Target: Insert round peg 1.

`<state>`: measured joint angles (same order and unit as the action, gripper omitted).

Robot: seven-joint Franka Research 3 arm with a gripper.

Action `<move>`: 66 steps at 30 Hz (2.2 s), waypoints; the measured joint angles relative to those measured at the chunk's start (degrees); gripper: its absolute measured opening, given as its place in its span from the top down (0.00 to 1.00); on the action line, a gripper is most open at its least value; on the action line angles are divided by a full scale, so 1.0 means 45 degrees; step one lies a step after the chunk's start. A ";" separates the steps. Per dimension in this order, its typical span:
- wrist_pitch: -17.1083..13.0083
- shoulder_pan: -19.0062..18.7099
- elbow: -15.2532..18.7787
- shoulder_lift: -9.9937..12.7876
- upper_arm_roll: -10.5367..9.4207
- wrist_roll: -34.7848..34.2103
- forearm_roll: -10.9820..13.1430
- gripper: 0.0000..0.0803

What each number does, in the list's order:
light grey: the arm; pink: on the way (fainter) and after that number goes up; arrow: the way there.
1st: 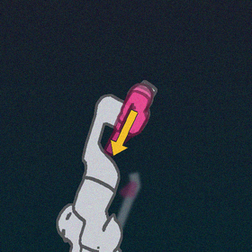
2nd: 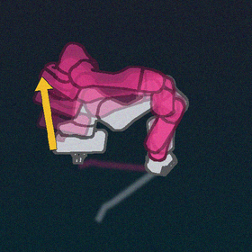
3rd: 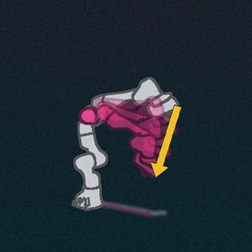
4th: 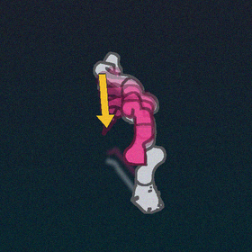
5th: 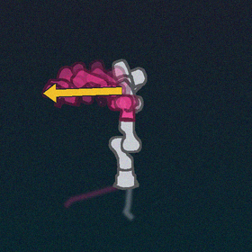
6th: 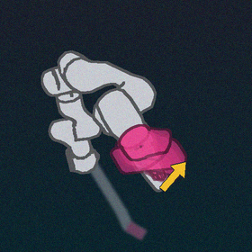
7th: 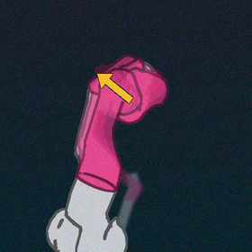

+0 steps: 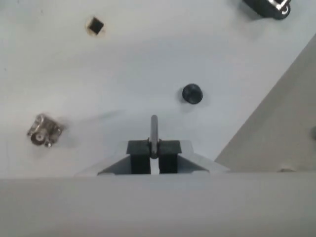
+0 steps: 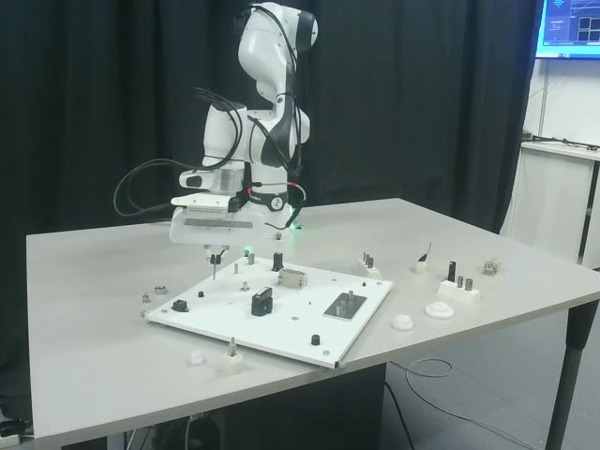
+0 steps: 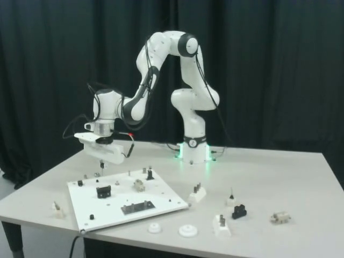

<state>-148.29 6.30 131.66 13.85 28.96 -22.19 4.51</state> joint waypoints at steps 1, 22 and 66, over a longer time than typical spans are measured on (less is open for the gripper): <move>-0.0077 0.0000 0.0086 -0.0034 0.0006 0.0019 0.0000 0.96; -0.1363 0.0000 0.1547 -0.0557 0.0084 0.0223 0.0001 0.96; -0.1477 -0.0006 0.2095 -0.0642 0.0068 0.0634 0.0704 0.96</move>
<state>-154.94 6.28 141.09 10.96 29.27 -19.34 7.67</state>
